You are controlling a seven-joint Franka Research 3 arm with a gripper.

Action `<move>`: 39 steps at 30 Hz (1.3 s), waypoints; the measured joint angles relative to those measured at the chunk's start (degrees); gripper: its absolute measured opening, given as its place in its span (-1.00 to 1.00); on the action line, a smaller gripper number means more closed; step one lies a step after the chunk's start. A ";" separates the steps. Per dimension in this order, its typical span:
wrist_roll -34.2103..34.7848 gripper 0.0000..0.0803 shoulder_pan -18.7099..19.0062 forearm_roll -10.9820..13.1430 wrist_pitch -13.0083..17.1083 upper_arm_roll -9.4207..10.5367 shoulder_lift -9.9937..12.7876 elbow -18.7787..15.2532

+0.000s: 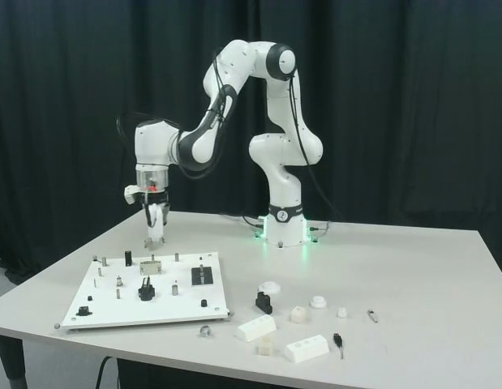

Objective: Place waterproof.

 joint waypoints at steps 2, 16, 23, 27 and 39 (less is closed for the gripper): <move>0.26 -0.22 1.04 0.02 -0.22 0.24 -0.15 -0.04; 9.78 -0.22 10.62 0.04 -1.32 2.13 -1.22 -0.53; 14.98 -0.22 16.23 0.03 -1.77 2.97 -1.44 -0.53; 18.53 -0.22 19.73 0.03 -2.07 3.22 -1.44 -0.56; 31.05 -0.22 29.79 -0.19 -2.05 4.40 -1.14 -0.74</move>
